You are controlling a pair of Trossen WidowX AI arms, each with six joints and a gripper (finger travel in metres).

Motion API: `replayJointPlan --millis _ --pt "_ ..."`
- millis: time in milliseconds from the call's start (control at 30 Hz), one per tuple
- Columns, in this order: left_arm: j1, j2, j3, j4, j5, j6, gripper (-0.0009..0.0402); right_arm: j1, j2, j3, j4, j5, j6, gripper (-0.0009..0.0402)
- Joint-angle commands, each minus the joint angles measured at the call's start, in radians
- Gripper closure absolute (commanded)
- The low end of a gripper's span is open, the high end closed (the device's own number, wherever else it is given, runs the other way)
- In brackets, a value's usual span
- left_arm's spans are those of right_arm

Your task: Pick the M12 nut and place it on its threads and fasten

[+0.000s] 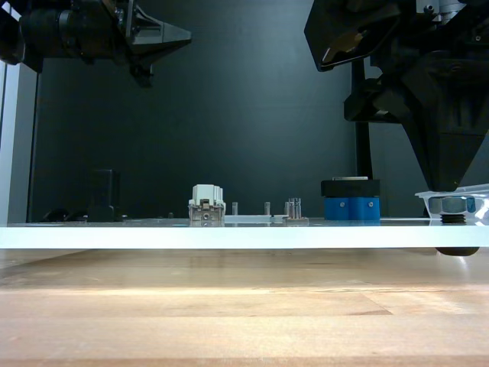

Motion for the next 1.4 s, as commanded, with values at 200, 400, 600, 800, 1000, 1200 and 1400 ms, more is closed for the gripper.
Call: replayJointPlan --millis 200,400,600,800,1000,1200,1400 --pt "0.0 0.0 0.0 0.0 0.0 0.0 0.0393 0.0 0.016 -0.004 0.018 -0.005 -0.003 0.0394" --pt "0.0 0.0 0.0 0.0 0.0 0.0 0.0393 0.0 0.019 -0.004 0.012 -0.005 -0.003 0.0393" --pt "0.0 0.0 0.0 0.0 0.0 0.0 0.0393 0.0 0.019 -0.004 0.026 -0.206 -0.075 0.0393" --pt "0.0 0.0 0.0 0.0 0.0 0.0 0.0393 0.0 0.006 -0.004 0.007 -0.269 -0.117 0.0393" --pt "0.0 0.001 0.0 -0.001 0.0 0.0 0.0393 -0.002 0.0 -0.004 -0.021 -0.137 -0.087 0.0393" --pt "0.0 0.001 0.0 -0.001 0.0 0.0 0.0393 -0.014 -0.019 -0.004 -0.034 -0.024 -0.066 0.0393" --pt "0.0 0.0 0.0 0.0 0.0 0.0 0.0393 -0.014 0.002 -0.005 -0.003 0.0 -0.064 0.0393"
